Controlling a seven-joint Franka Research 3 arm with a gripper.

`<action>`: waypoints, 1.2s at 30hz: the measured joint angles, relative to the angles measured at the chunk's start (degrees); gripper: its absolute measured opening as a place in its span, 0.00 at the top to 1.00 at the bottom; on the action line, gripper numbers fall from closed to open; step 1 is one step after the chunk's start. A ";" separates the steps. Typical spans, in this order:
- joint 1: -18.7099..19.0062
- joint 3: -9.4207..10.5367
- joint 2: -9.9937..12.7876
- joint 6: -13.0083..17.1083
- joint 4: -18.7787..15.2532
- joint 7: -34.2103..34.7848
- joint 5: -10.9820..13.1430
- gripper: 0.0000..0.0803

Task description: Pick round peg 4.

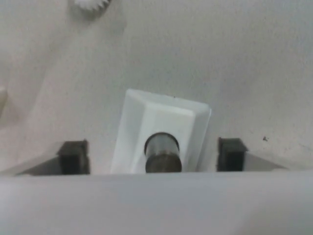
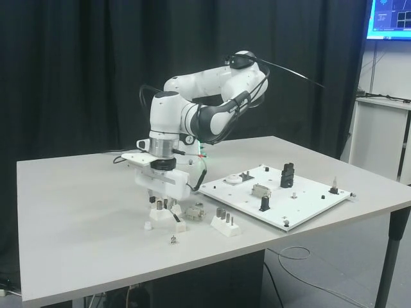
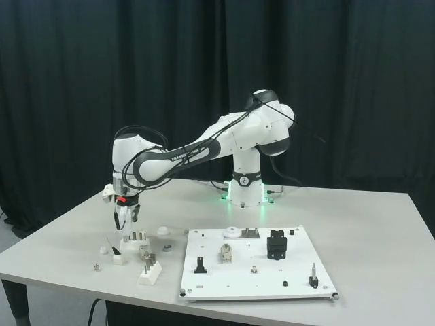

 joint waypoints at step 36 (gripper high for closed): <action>0.36 -2.31 -0.02 -1.37 -0.38 -1.11 0.73 0.82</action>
